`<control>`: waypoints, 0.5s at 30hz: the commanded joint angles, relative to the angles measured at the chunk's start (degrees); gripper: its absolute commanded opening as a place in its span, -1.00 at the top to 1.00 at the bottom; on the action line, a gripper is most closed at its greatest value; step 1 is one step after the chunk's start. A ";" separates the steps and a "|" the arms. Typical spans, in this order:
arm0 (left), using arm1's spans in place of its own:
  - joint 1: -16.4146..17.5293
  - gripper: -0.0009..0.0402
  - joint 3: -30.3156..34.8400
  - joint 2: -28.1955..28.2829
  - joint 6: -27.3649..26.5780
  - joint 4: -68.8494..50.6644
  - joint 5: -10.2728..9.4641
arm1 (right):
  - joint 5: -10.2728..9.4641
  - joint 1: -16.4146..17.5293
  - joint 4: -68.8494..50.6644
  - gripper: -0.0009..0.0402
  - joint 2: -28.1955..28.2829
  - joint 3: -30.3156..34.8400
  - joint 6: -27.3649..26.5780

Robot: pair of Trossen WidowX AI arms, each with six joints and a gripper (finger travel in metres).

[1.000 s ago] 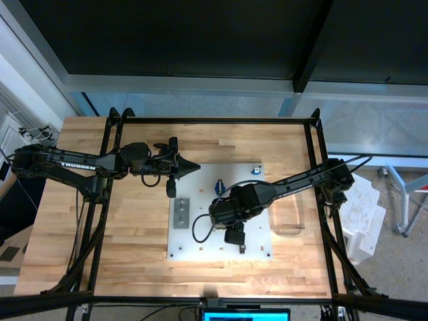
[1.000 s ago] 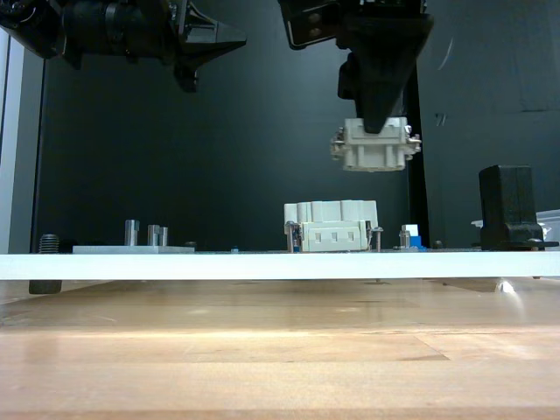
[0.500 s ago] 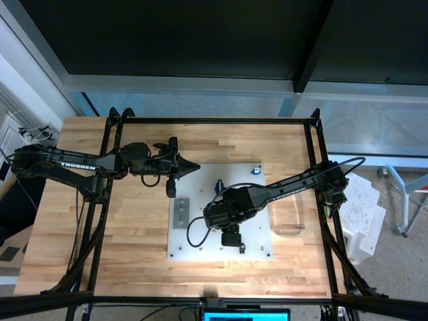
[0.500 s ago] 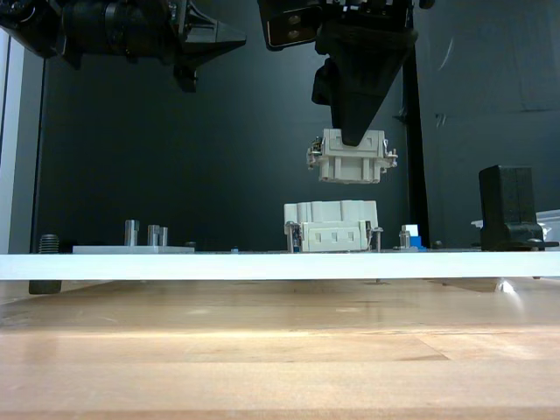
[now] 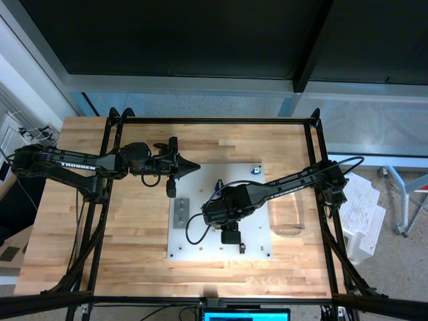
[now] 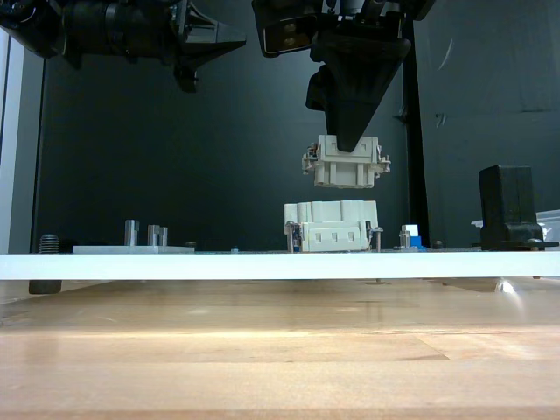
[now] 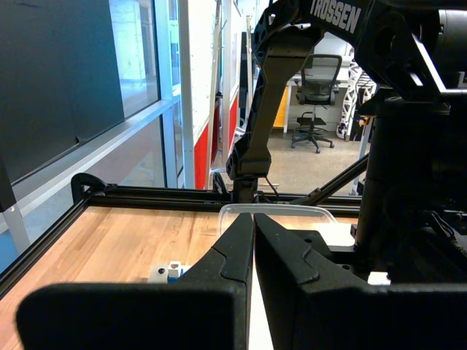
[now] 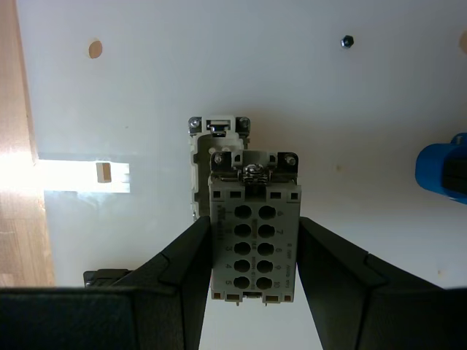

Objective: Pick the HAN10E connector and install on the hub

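Note:
The HAN10E connector, a small grey-beige block with metal ends, hangs in the air with my right gripper shut on it from above. Its pin face shows between the two black fingers. Directly under it, a short gap below, stands the beige socket on the hub, the flat white plate. In the right wrist view the socket peeks out behind the connector, slightly offset. My right gripper points down over the plate's middle. My left gripper hovers shut near the plate's far left corner, its fingers pressed together.
On the plate sit a flat grey block, a blue part and a black block. A clear plastic tray lies right of the plate. A black frame rings the wooden table.
My right gripper has carried the connector leftward and a little downward, from right of the socket to just above it. The left arm has not moved.

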 commanded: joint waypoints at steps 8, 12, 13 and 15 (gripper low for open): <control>0.00 0.96 0.02 0.00 0.02 0.09 0.02 | -0.17 0.00 -1.07 0.86 1.84 2.84 0.11; 0.02 0.96 0.02 0.00 0.02 -0.26 0.02 | -0.15 0.00 -2.16 0.86 3.34 4.90 0.11; 0.02 0.96 0.02 0.00 0.02 -0.09 0.02 | -0.09 0.00 -2.64 0.86 4.24 5.97 0.07; 0.00 0.96 0.02 0.00 0.02 0.00 0.02 | -0.04 -0.02 -3.54 0.86 4.66 7.48 0.02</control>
